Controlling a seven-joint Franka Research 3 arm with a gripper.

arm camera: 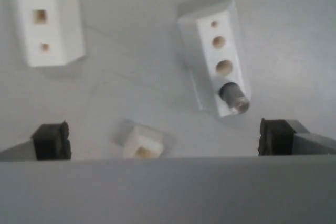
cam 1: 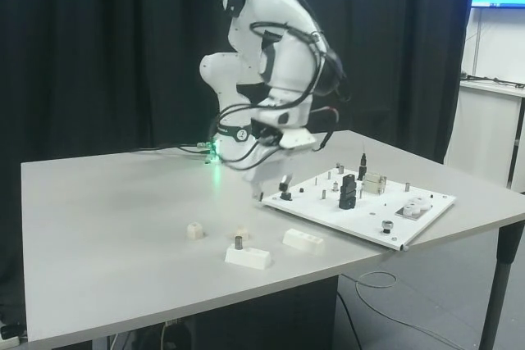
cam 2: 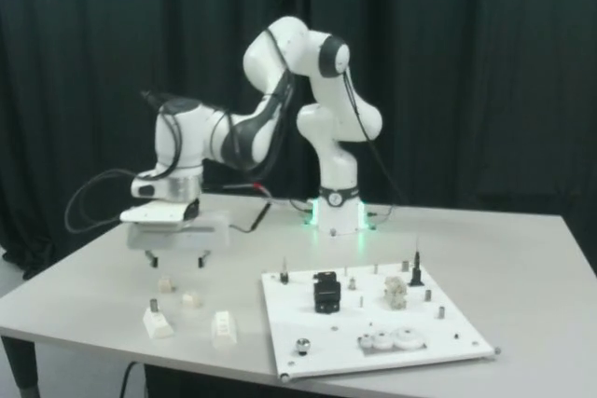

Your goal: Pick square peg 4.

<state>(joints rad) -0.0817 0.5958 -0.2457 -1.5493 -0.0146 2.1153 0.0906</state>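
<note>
The grey tabletop [cam 1: 98,211] carries the white Franka arm [cam 2: 280,72], a white assembly board [cam 1: 361,202] and, near the front edge, a cluster of small white blocks. The arm reaches out over that cluster, with its hand [arm camera: 157,139] hovering above the tabletop, fingers spread wide and holding nothing.

In the wrist view three white pieces show. One block with round holes [arm camera: 216,59] carries a grey-black round peg [arm camera: 233,98] in its end hole. A second block with square holes [arm camera: 44,17] lies apart from it, and all three of its visible holes look vacant. A small white cube-like piece [arm camera: 140,142] sits between the fingertips, nearer the one on the square-hole block's side.

That small piece is the likeliest candidate for square peg 4, though nothing visible labels it, so this is a guess.

The main risk is mistaking the target: closing on the wrong piece, or drifting toward the round peg. The small piece also sits off centre and turned relative to the fingers, so a straight descent could nudge or tip it instead of gripping it squarely.
</note>
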